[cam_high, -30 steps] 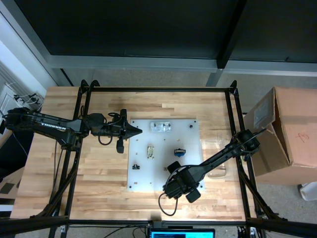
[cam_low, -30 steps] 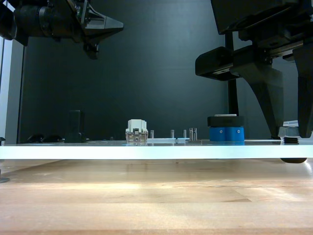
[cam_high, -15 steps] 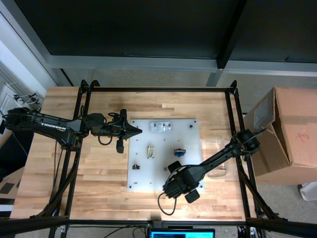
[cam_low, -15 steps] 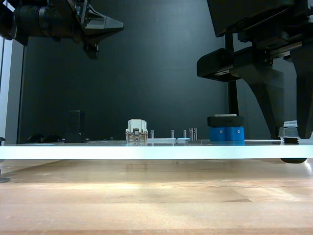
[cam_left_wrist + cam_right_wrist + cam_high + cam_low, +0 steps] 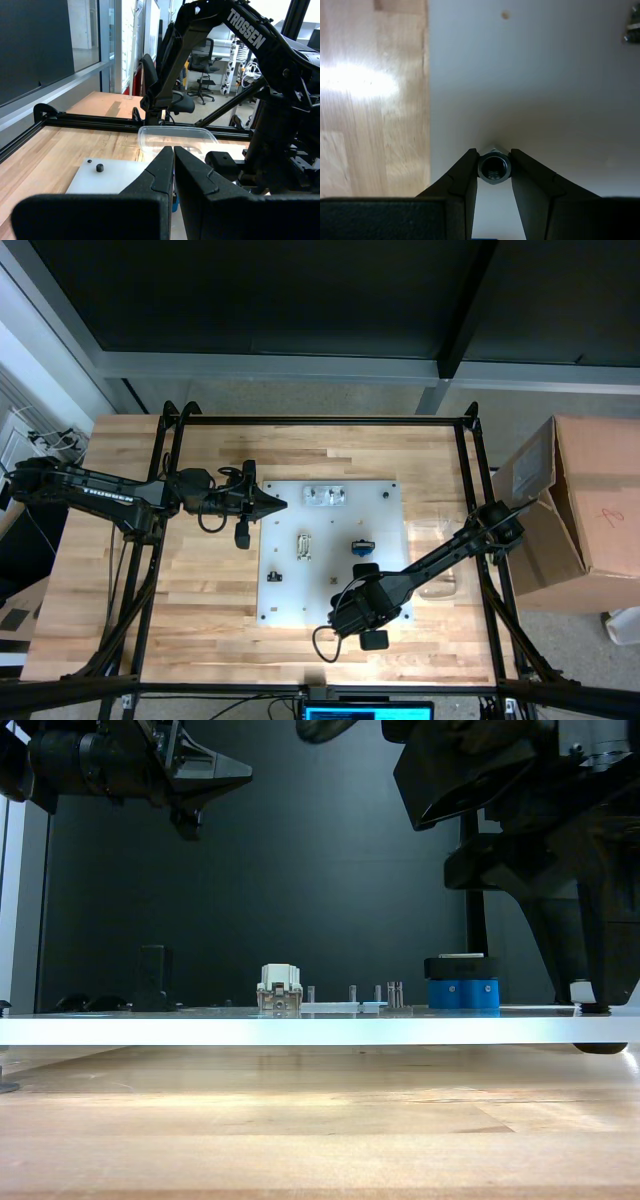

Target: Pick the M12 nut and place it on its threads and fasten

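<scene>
One silver hex nut (image 5: 494, 169): clamped by right gripper (image 5: 493, 156), white board (image 5: 545, 75) 5 o'clock, for threading
Left gripper (image 5: 173, 159): 10 o'clock, closed, empty

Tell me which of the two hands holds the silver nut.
The right hand, low over the board's near right edge, grips the nut. The left hand, shut and empty, hovers high at the board's left edge.

L black gripper (image 5: 279, 504): L arm (image 5: 100, 492) stretched level, high over wooden worktop (image 5: 200, 590), jaws pressed together. R black gripper (image 5: 494, 165): R arm (image 5: 450, 552) angled inward, wrist pointing straight down, jaws clamped on small silver nut (image 5: 493, 172).
</scene>
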`<state>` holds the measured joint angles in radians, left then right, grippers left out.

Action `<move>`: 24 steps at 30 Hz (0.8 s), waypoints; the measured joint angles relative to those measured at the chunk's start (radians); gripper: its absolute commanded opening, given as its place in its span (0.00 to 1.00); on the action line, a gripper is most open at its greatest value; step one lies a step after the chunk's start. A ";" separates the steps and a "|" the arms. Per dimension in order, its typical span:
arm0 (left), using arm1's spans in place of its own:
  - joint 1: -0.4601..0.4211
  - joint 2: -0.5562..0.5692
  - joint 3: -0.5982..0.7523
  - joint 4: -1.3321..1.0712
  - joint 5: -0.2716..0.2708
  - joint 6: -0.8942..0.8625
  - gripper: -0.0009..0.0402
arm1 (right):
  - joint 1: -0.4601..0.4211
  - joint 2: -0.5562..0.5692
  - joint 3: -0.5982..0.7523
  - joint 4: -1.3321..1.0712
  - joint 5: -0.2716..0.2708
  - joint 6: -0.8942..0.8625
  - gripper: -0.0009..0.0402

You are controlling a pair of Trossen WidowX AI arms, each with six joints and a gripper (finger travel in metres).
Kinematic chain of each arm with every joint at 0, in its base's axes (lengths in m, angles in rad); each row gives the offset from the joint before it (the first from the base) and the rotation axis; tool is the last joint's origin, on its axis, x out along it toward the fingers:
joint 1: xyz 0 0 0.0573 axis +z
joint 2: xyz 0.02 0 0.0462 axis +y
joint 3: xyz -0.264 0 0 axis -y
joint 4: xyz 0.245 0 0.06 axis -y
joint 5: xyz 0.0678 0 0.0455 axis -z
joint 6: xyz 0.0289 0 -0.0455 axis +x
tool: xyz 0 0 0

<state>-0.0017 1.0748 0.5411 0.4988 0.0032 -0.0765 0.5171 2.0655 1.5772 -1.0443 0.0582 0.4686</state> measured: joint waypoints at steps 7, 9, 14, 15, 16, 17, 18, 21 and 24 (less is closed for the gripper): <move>0.000 0.000 0.000 0.000 0.000 0.000 0.02 | -0.001 0.000 -0.002 -0.003 0.001 0.227 0.03; 0.000 0.000 0.000 0.000 0.000 0.000 0.02 | -0.001 0.000 -0.003 -0.005 0.001 0.311 0.03; 0.000 0.000 0.000 0.000 0.000 0.000 0.02 | -0.001 -0.006 -0.004 -0.008 -0.001 0.569 0.03; 0.000 0.000 0.000 0.000 0.000 0.000 0.02 | -0.001 -0.007 -0.005 -0.009 -0.002 0.615 0.03; 0.000 0.000 0.000 0.000 0.000 0.000 0.02 | -0.001 -0.008 -0.005 -0.011 -0.002 0.654 0.03; 0.000 0.000 0.000 0.000 0.000 0.000 0.02 | -0.001 -0.009 -0.005 -0.013 -0.002 0.686 0.03; 0.000 0.000 0.000 0.000 0.000 0.000 0.02 | -0.001 -0.010 -0.006 -0.014 -0.002 0.715 0.03; 0.000 0.000 0.000 0.000 0.000 0.000 0.02 | -0.001 -0.010 -0.006 -0.017 0.000 0.778 0.03; 0.000 0.000 0.000 0.000 0.000 0.000 0.02 | -0.001 -0.011 -0.006 -0.018 0.001 0.846 0.03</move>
<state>-0.0017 1.0748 0.5411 0.4984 0.0032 -0.0765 0.5163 2.0548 1.5715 -1.0622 0.0589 1.3151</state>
